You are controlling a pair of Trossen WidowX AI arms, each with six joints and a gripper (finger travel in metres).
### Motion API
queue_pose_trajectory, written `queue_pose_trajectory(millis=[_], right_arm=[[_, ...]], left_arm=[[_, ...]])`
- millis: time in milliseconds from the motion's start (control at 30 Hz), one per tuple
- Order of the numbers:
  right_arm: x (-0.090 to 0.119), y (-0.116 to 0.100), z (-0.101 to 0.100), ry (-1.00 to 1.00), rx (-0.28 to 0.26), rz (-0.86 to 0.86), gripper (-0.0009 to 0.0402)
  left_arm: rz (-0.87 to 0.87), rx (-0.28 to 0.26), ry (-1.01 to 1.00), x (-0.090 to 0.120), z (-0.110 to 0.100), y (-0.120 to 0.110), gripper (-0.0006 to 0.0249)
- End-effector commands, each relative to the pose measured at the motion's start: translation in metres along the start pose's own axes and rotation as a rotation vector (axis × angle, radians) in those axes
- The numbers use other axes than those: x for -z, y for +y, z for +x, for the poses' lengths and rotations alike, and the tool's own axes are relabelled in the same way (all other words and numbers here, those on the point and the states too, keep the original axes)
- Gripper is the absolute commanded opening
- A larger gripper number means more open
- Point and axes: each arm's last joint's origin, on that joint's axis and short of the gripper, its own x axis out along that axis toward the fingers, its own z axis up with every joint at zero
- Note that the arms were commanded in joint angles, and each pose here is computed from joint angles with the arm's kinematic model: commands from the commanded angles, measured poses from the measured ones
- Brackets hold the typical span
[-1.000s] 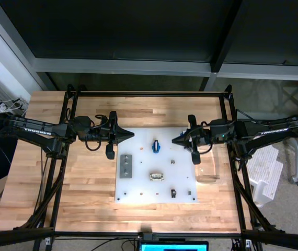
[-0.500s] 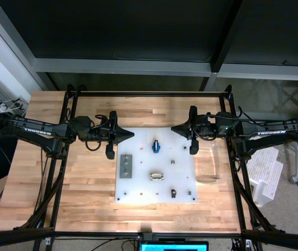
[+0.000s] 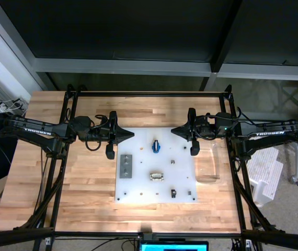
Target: Pick the 16mm bar and install on taskboard
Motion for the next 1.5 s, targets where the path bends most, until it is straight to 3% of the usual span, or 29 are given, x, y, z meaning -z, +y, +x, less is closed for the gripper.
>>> queue_pose_trajectory(millis=[33, 1500], right_arm=[[-0.0004, 0.0003, 0.0003, -0.002, -0.001, 0.004, 0.0], [-0.0016, 0.0015, 0.0001, -0.033, -0.005, 0.004, 0.0]], left_arm=[[0.0, 0.0, -0.001, -0.0002, 0.0, 0.0001, 0.0], [0.0, 0.0, -0.001, -0.0002, 0.0, 0.0001, 0.0]])
